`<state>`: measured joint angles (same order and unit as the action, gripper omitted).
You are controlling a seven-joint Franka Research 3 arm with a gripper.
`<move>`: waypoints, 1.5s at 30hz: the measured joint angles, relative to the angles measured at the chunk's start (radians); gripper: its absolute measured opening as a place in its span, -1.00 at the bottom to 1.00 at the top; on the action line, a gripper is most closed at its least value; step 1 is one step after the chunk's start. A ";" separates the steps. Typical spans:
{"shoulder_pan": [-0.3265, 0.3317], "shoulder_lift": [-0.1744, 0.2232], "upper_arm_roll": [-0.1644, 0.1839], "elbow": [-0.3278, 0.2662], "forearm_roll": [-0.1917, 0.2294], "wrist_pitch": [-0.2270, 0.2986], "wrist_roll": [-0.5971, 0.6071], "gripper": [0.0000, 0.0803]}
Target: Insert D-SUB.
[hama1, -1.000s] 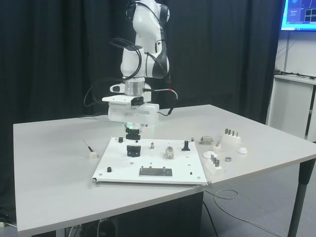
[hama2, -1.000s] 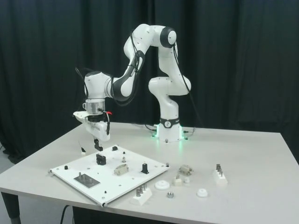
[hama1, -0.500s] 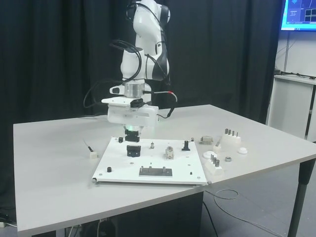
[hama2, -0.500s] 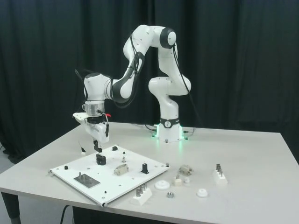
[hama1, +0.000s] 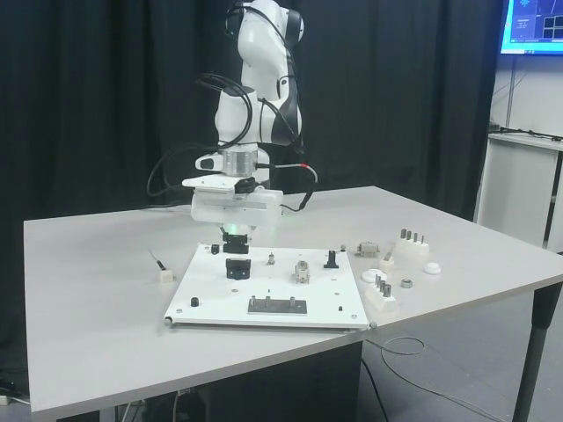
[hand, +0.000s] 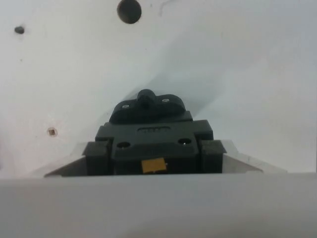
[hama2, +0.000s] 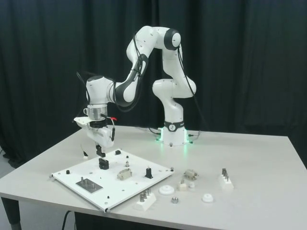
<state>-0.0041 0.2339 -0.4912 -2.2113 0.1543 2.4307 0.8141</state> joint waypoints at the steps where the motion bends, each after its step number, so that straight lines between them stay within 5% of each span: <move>1: 0.000 0.000 0.000 0.000 0.002 0.000 -0.005 -0.05; 23: -0.004 0.017 -0.004 -0.004 0.079 0.004 -0.074 -0.05; 45: -0.005 0.022 -0.008 -0.015 0.098 0.015 -0.101 -0.05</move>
<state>-0.0095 0.2564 -0.4990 -2.2264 0.2521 2.4457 0.7131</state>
